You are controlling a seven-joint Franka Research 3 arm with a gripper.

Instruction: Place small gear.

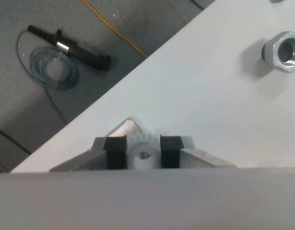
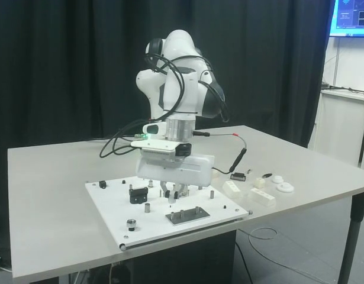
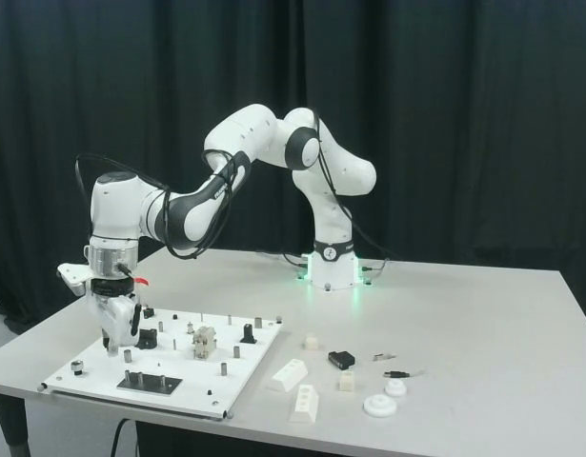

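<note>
the gripper (image 1: 143, 152) hung above the white board (image 2: 164, 228), near its edge, its two black fingers (image 1: 115, 152) pinching the small gear (image 1: 143, 155), a white toothed piece seen between the pads in the wrist view. a steel nut (image 1: 282, 51) stood on the board well apart from it. below the board's edge a coiled cable (image 1: 54, 67) lay on the grey floor (image 1: 65, 28). in the room views the arm (image 3: 226, 181) reached out over the board on the grey table (image 3: 483, 314).
</note>
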